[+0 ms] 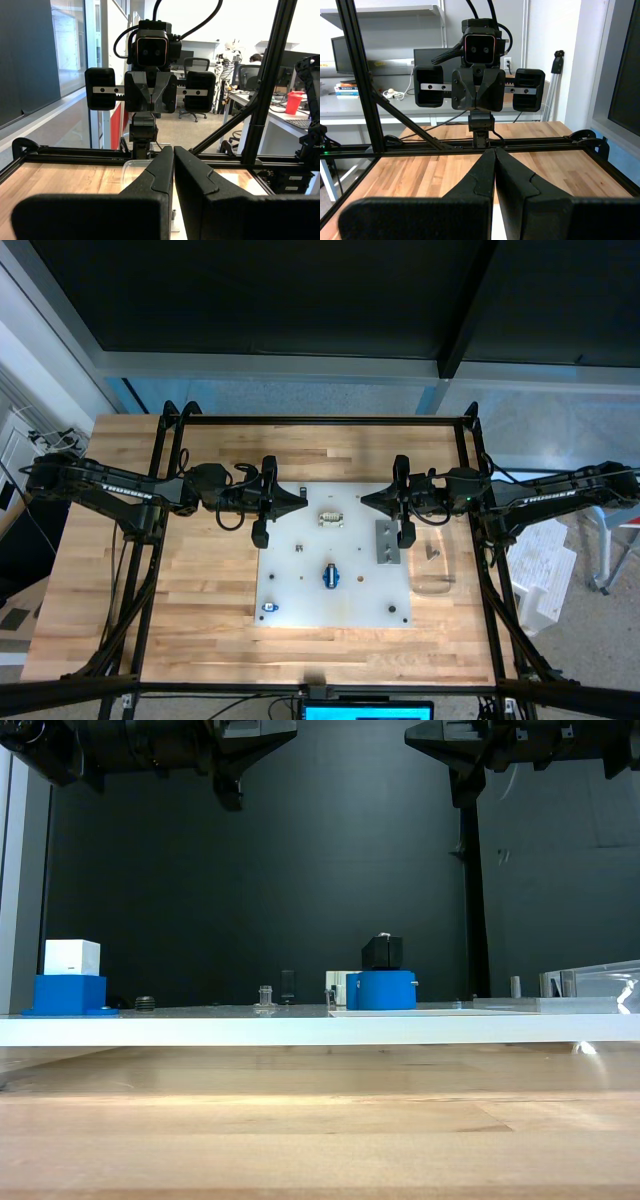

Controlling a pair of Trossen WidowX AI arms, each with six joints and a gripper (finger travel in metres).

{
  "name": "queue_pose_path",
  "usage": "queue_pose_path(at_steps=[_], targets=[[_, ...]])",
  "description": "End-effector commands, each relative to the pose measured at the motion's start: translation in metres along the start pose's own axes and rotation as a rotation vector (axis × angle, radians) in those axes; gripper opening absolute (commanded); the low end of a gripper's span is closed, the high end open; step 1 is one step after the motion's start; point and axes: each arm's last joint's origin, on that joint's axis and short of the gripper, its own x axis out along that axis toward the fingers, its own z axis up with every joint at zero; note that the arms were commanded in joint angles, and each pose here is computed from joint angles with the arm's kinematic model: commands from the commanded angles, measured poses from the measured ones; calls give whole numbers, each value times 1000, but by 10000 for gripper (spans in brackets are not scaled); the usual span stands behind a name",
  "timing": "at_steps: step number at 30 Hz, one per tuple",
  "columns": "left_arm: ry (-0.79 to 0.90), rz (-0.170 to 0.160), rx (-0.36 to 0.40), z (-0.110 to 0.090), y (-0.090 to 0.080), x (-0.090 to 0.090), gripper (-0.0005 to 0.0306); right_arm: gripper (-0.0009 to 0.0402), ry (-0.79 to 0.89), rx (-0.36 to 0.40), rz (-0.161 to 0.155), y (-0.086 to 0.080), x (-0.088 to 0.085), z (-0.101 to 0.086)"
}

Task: Pick the 16mm cylinder and install on the taskboard

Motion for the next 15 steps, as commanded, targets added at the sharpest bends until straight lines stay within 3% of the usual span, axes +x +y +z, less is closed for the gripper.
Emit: queue_pose_path(at_steps=[1, 15], targets=[[-1, 0, 0, 0, 0, 0, 0, 0, -1, 0, 1, 0, 0, 0], [-1, 0, 0, 0, 0, 0, 0, 0, 51, -5, 0, 0, 1, -5]])
